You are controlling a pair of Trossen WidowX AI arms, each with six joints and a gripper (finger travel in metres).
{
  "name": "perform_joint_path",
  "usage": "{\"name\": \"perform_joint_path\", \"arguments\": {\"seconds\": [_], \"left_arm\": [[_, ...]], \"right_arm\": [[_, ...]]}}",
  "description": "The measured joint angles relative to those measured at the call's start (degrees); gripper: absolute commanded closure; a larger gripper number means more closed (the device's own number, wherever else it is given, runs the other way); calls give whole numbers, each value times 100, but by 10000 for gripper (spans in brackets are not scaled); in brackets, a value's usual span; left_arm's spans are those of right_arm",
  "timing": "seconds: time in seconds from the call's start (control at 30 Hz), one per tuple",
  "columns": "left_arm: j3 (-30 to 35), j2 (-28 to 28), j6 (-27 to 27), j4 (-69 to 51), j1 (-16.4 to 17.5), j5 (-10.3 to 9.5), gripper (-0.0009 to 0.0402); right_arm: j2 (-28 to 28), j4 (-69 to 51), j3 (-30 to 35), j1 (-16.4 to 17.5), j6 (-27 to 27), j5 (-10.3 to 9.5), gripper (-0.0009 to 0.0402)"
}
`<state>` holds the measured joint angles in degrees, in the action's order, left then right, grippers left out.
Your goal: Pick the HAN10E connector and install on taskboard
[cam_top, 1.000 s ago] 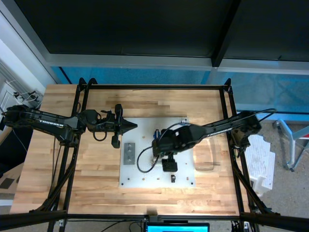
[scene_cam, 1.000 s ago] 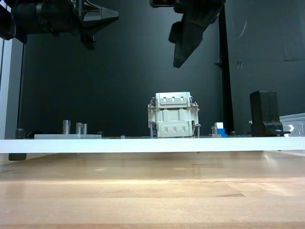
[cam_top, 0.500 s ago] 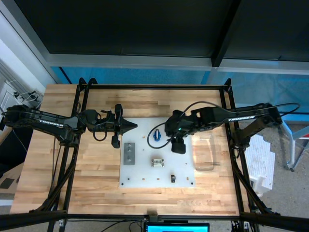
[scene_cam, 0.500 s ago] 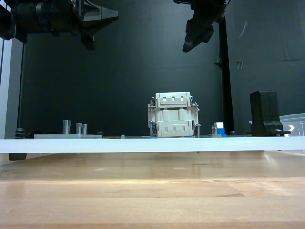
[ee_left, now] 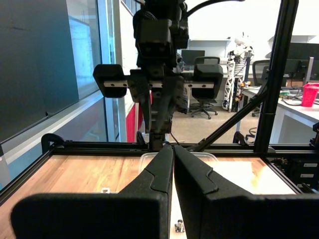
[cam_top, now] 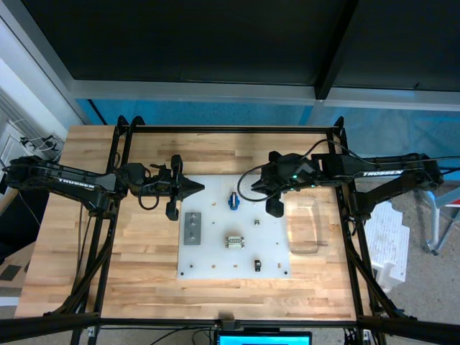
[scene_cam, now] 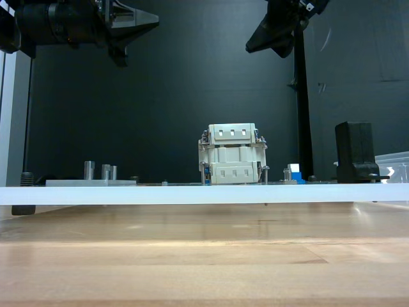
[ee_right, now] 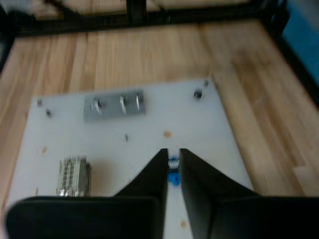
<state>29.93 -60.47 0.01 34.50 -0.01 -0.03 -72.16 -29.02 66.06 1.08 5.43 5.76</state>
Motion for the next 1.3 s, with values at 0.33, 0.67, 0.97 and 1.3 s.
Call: {"name": "perform_joint_path", "arguments": {"seconds": [0.33, 0.67, 0.97, 1.3], "left_arm": [[2, 0, -2, 0, 0, 0, 392], [0, 0, 0, 0, 0, 2, 392], [0, 0, 0, 0, 0, 2, 392], [2, 0, 0, 0, 0, 0, 392]], "right_arm": [[732, 2356, -1296, -146, 2, -428, 393], [922, 4201, -2253, -273, 24, -538, 393], [922, 5213, -2739, -271, 63, -417, 393], [922, 5687, -3016, -271, 72, -503, 393]]}}
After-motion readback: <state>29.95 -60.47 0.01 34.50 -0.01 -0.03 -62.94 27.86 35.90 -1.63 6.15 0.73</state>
